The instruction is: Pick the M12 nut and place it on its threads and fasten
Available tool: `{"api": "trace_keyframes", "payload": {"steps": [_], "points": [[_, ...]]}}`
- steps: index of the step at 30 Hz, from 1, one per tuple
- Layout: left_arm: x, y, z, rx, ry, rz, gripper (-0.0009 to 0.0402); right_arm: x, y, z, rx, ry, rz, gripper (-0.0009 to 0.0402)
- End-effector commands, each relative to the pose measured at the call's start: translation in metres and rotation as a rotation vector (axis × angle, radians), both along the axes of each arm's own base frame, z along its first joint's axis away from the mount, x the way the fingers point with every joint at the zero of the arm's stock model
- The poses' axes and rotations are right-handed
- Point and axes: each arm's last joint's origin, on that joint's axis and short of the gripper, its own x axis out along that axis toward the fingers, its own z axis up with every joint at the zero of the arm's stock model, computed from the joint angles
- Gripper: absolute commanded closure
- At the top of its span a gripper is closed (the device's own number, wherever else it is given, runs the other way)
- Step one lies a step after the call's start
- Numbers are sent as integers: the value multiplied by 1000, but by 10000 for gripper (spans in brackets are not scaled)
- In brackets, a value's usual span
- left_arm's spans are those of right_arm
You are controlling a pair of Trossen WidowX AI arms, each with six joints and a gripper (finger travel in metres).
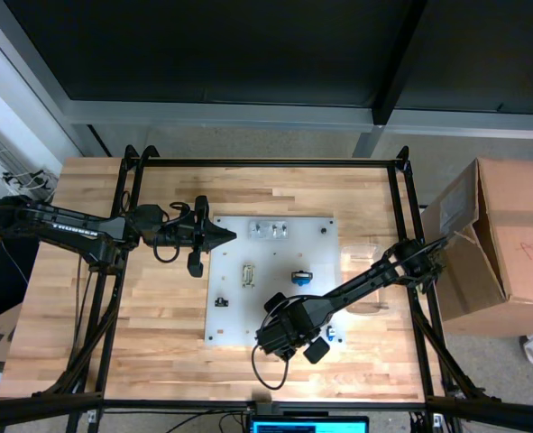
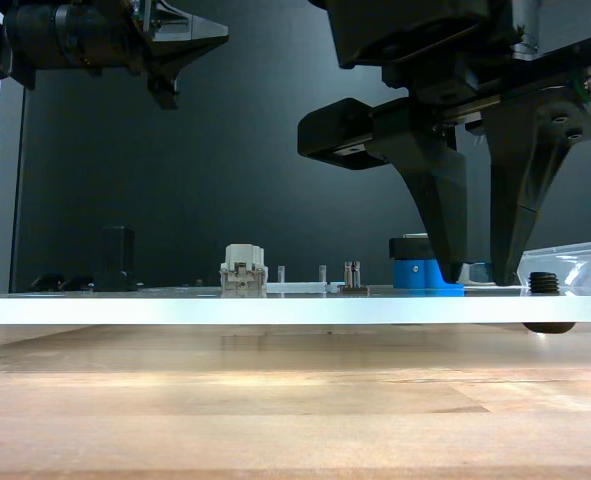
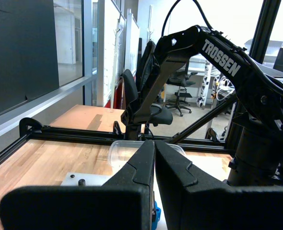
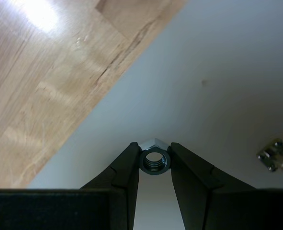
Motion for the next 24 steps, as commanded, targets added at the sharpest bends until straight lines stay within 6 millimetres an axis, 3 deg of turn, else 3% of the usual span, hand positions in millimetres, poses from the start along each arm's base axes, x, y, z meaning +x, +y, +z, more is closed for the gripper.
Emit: {"api": "trace_keyframes", "payload": {"steps": [1, 12, 24], "points": [[0, 0, 0, 0, 0, 0, 393, 0, 0, 0, 4, 0, -55, 381], [0, 0, 0, 0, 0, 0, 393, -1, -2, 0, 14, 7, -301, 381], [0, 0, 0, 0, 0, 0, 393, -1, -2, 1, 14, 3, -294, 381]]}}
